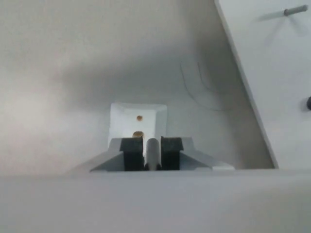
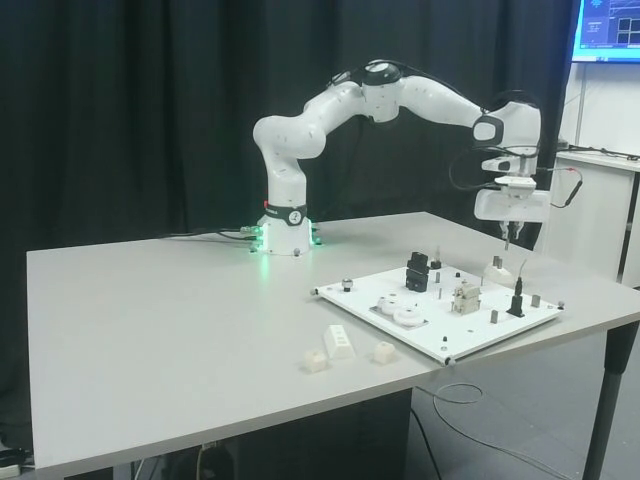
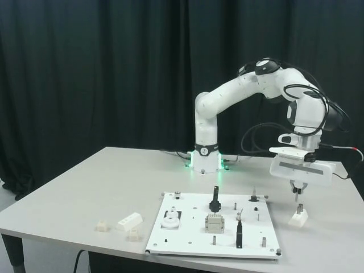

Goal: Insert round peg 2.

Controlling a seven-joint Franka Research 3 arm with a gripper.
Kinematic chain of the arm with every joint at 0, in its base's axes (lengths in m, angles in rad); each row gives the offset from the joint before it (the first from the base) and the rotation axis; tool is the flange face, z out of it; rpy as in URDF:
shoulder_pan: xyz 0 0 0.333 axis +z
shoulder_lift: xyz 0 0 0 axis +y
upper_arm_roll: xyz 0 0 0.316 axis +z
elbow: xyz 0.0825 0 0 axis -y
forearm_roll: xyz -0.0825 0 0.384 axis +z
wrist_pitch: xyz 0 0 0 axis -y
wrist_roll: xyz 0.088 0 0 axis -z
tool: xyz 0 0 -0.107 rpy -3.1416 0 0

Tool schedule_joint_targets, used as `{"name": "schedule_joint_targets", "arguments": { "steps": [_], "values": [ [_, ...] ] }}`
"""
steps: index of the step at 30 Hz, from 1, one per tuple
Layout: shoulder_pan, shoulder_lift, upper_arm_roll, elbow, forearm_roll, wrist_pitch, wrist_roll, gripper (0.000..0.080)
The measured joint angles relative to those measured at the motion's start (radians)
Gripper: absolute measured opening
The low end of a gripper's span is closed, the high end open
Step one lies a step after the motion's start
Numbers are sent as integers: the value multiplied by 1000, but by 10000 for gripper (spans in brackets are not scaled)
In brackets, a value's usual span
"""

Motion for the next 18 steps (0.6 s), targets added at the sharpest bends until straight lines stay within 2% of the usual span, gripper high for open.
{"name": "schedule_joint_targets", "arguments": {
  "steps": [5, 18],
  "values": [
    [-3, 0, -12, 0, -7, 1, -7, 72],
    [-41, 0, -41, -12, -40, 5, -143, 72]
  ]
}}
